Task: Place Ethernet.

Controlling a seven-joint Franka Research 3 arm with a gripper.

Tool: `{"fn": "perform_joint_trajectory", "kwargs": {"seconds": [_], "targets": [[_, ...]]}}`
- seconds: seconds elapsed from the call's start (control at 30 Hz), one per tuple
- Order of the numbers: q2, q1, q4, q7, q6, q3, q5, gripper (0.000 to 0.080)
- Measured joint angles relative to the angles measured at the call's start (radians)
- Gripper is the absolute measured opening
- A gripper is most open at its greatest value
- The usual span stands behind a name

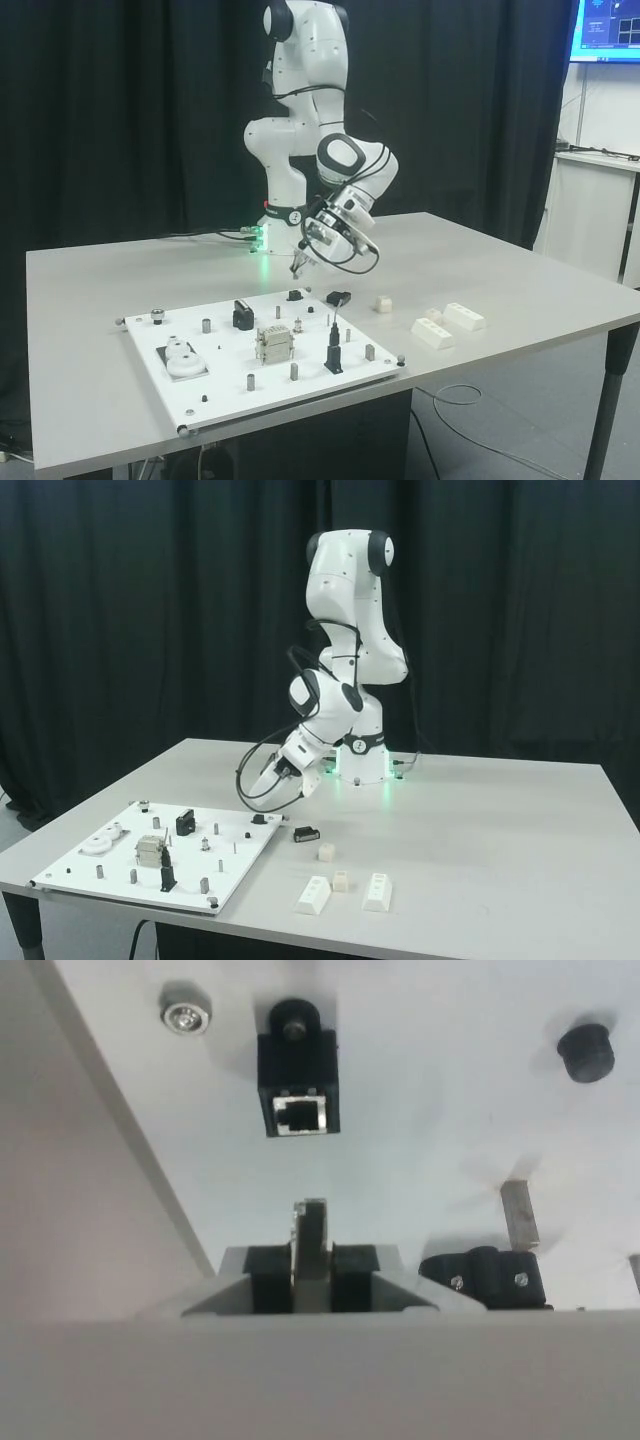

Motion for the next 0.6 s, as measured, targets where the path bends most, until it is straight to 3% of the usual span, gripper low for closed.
{"fn": "perform_joint_trajectory", "kwargs": {"seconds": [0.6], "targets": [[-0.014,0.001,0.000,0.000,-0.009,0.004,0.008,0.0080]]}}
